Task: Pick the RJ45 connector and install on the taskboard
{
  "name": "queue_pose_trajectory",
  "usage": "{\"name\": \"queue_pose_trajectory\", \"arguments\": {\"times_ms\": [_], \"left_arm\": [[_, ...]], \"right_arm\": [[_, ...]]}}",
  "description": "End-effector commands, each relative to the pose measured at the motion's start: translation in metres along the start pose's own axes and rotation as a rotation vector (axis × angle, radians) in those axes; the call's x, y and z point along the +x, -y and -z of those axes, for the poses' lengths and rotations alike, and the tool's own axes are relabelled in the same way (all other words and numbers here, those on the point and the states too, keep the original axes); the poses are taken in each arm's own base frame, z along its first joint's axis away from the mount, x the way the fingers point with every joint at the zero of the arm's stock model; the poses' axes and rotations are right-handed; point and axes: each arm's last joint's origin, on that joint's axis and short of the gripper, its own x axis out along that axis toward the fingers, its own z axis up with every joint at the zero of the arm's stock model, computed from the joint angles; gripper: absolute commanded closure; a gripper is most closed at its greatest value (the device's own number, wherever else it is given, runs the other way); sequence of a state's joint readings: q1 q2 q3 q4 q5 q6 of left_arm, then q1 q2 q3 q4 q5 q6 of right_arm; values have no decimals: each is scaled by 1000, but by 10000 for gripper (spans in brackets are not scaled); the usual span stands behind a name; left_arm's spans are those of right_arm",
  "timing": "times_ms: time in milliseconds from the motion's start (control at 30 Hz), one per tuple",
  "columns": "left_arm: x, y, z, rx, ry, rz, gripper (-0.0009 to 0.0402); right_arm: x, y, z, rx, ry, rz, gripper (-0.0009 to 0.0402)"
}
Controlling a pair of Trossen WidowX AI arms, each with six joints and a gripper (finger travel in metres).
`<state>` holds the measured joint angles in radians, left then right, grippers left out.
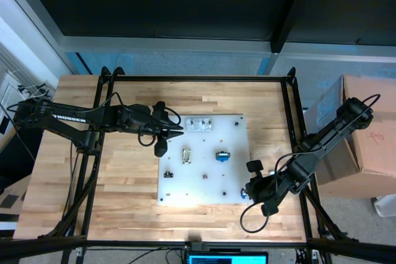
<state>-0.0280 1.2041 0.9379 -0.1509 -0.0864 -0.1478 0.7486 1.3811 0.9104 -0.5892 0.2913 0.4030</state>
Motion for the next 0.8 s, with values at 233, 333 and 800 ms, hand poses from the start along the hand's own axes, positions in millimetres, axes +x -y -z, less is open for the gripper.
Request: {"name": "queue_pose_trajectory", "arguments": {"times_ms": [233,333,800], "left_arm": [[0,0,0,0,1,0,328],[0,0,0,0,1,0,328],[0,0,0,0,1,0,328]], "right_arm": [[3,1,3,-2,-8,3,393],[5,1,6,-4,-13,11,393],[23,2,21,4,-18,4,393]]}}
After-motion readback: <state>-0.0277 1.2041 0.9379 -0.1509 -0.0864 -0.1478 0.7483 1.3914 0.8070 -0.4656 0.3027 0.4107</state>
